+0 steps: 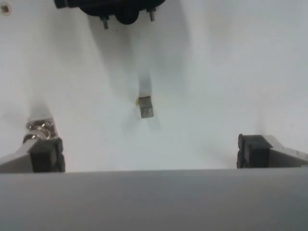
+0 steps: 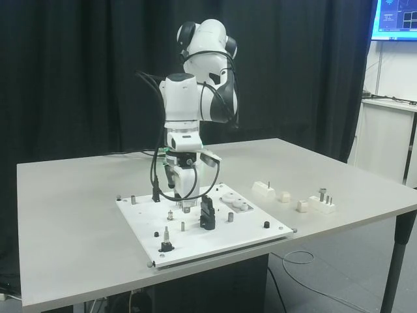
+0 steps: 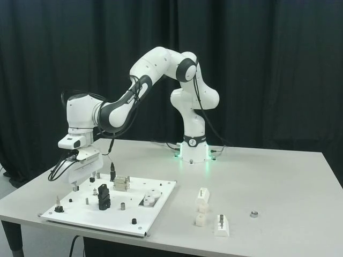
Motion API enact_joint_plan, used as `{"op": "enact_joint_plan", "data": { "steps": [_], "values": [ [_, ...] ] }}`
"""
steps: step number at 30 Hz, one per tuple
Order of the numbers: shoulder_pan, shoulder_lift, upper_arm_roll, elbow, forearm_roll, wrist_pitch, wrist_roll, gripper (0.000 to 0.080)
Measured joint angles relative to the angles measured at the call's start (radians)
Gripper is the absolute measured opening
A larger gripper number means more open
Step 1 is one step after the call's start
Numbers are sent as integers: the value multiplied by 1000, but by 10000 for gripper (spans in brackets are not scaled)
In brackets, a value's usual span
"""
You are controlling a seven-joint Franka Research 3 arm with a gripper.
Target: Pick square peg 1.
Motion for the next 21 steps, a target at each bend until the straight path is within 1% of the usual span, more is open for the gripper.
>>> {"op": "enact_joint_plan", "data": {
  "steps": [16,18,21],
  "values": [
    [0,0,-9,5,-3,-1,65,800],
    [0,-1,-11,6,-3,-1,94,800],
    [0,-5,-13,7,-3,-1,168,800]
  ]
}}
